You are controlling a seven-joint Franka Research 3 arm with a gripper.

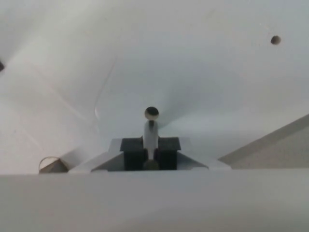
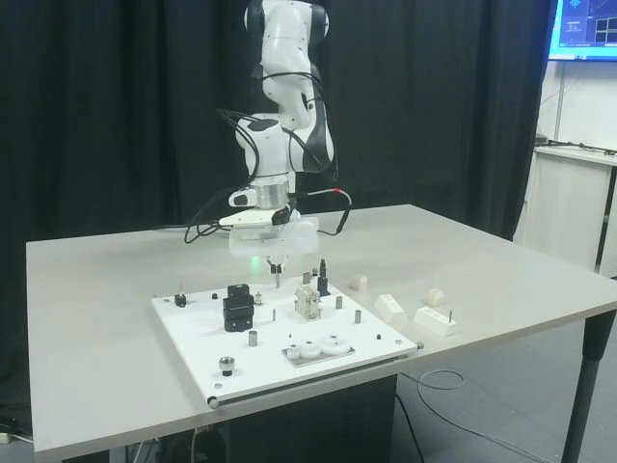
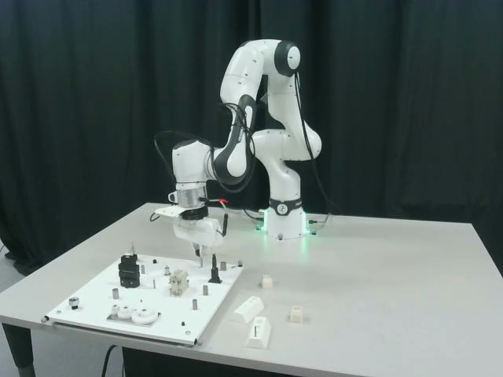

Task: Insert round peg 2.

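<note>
My gripper [image 1: 151,155] is shut on a thin round peg [image 1: 150,135], which sticks out between the two black fingers [image 1: 132,152] toward the white board [image 1: 203,72]. The peg's dark round end [image 1: 151,113] hangs just above the board surface. I cannot tell whether a hole lies beneath it. In the first room view the gripper [image 2: 275,262] hovers over the far middle of the white board [image 2: 193,338] with the peg [image 2: 278,280] upright. The second room view shows the gripper [image 3: 199,248] and peg [image 3: 200,260] above the board's [image 3: 86,310] back edge.
The board carries a black fixture [image 2: 237,307], white gears [image 2: 318,347], a small grey block [image 2: 307,301] and several short upright pegs. An open hole [image 1: 275,40] and another peg top [image 1: 50,165] show near the gripper. White blocks [image 2: 390,307] [image 2: 439,318] lie on the grey table beside the board.
</note>
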